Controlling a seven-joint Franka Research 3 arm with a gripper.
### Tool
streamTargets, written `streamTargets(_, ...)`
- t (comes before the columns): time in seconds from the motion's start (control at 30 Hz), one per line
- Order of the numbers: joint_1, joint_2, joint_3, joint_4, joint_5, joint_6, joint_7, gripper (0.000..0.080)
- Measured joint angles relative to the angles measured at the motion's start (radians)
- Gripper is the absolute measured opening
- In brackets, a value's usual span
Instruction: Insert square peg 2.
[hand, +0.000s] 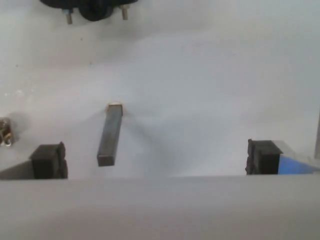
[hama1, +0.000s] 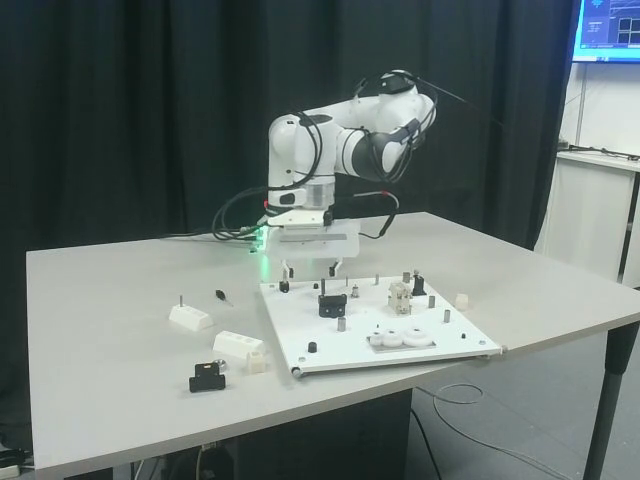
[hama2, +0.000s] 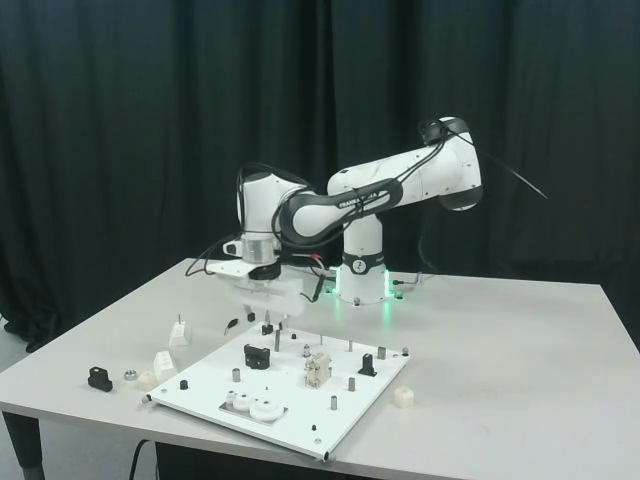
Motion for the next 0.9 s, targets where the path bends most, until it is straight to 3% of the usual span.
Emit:
streamTargets(0.63,-0.027,0.0,-0.018,0.005,-0.017,-0.002,-0.054,0.08)
streamTargets(0.9,-0.051,0.0,-0.036,0.025,-0.071,-0.002,-0.108,0.08)
